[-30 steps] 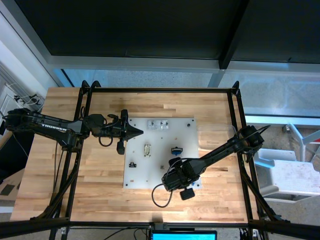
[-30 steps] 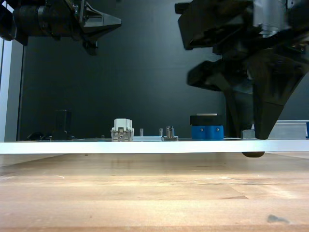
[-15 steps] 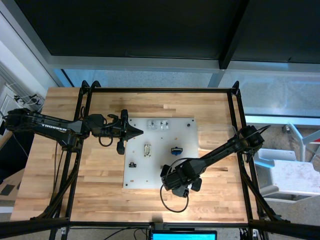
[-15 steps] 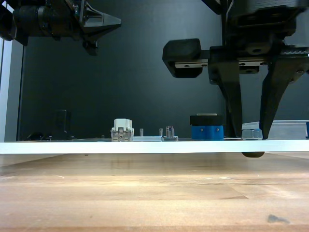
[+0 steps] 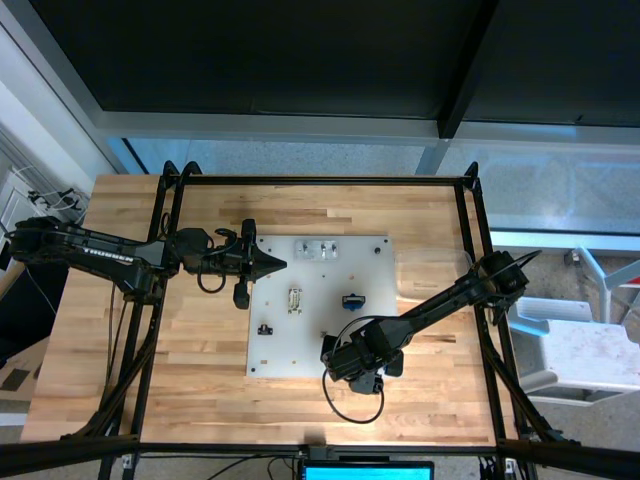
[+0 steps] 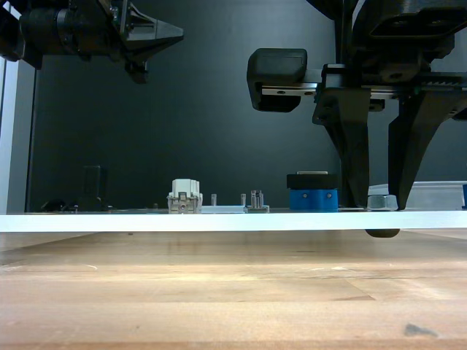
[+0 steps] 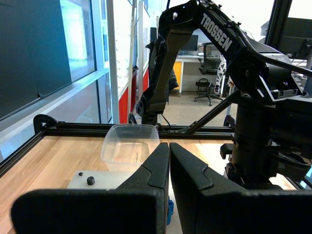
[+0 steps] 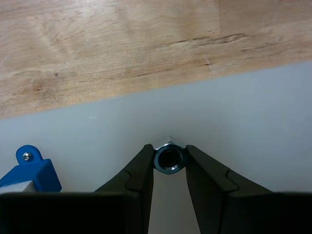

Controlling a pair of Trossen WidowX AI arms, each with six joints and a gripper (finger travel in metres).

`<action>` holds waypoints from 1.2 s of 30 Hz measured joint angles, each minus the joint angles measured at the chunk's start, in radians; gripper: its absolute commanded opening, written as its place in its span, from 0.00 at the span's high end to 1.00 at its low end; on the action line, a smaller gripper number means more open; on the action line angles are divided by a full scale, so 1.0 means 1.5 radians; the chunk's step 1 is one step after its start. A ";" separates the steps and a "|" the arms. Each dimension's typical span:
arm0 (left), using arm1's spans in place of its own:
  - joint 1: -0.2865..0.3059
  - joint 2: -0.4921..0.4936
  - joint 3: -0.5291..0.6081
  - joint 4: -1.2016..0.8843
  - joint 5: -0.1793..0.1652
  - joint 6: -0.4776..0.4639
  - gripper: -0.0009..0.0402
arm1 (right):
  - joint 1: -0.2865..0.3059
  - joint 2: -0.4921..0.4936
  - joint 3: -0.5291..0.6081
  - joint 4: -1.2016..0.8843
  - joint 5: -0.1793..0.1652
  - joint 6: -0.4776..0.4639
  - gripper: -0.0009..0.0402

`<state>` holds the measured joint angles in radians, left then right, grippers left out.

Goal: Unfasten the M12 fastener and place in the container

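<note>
Where the white board [image 5: 285, 350] reaches its near right edge, the right gripper [image 6: 380, 201] points straight down at it, its arm reaching in from the right side of the wooden surface [image 5: 200, 380]. Its fingers [image 6: 356, 160] are parted by about the width of the nut [image 8: 169, 159], one on each side of it, with their tips at board level. The right wrist view shows them close against the nut's sides. Whether they press on it cannot be told.

The nut is small, silver and six-sided, with a dark bore, and it sits low on the board. Whether it is threaded on its stud cannot be told. A blue block [image 6: 312, 198] stands on the board just left of the right gripper in the low view.

The container [image 7: 129, 146], a clear tub with rounded corners, rests on the surface beyond the board's right edge. The nut lies outside it.

The left gripper [image 5: 270, 264] hangs above the board's far left part, pointing inward. Its fingers are closed together, with only a thin seam between them, and they hold nothing.
</note>
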<state>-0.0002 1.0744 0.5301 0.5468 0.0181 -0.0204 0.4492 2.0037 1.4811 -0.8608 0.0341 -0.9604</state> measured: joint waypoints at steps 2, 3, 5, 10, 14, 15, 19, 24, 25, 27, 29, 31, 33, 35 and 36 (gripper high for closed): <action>0.000 0.000 0.000 0.000 0.000 0.000 0.98 | 0.000 0.000 0.000 0.000 -0.001 0.000 0.68; 0.000 0.000 0.000 0.000 0.000 0.000 0.98 | 0.000 0.000 0.000 0.001 0.000 0.000 0.65; 0.000 0.000 0.000 0.000 0.000 0.000 0.98 | 0.000 0.000 0.000 0.003 0.000 0.001 0.60; 0.000 0.000 0.000 0.000 0.000 0.000 0.98 | 0.002 -0.003 0.001 0.003 0.003 0.002 0.51; 0.000 0.000 0.000 0.000 0.000 0.000 0.98 | 0.002 -0.005 0.007 -0.028 0.002 0.007 0.48; 0.000 0.000 0.000 0.000 0.000 0.000 0.98 | 0.003 -0.009 0.008 -0.030 0.001 0.008 0.48; 0.000 0.000 0.000 0.000 0.000 0.000 0.98 | 0.004 -0.037 0.009 -0.035 -0.001 0.086 0.50; 0.000 0.000 0.000 0.000 0.000 0.000 0.98 | 0.004 -0.071 0.009 -0.048 -0.019 0.354 0.61; 0.000 0.000 0.000 0.000 0.000 0.000 0.98 | 0.004 -0.078 0.009 -0.052 -0.027 0.403 0.64; 0.000 0.000 0.000 0.000 0.000 0.000 0.98 | 0.003 -0.092 0.009 -0.055 -0.041 0.510 0.71; 0.000 0.000 0.000 0.000 0.000 0.000 0.98 | 0.003 -0.101 0.008 -0.057 -0.043 0.608 0.79; 0.000 0.000 0.000 0.000 0.000 0.000 0.98 | 0.003 -0.106 0.004 -0.057 -0.043 0.672 0.87; 0.000 0.000 0.000 0.000 0.000 0.000 0.98 | 0.002 -0.109 0.000 -0.053 -0.043 0.717 0.97; 0.000 0.000 0.000 0.000 0.000 0.000 0.98 | 0.002 -0.110 -0.002 -0.044 -0.043 0.757 0.97; 0.000 0.000 0.000 0.000 0.000 0.000 0.98 | 0.002 -0.110 -0.005 -0.038 -0.045 0.774 0.96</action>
<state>-0.0002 1.0744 0.5301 0.5468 0.0181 -0.0204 0.4522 1.8393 1.4738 -0.9176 -0.0330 0.2001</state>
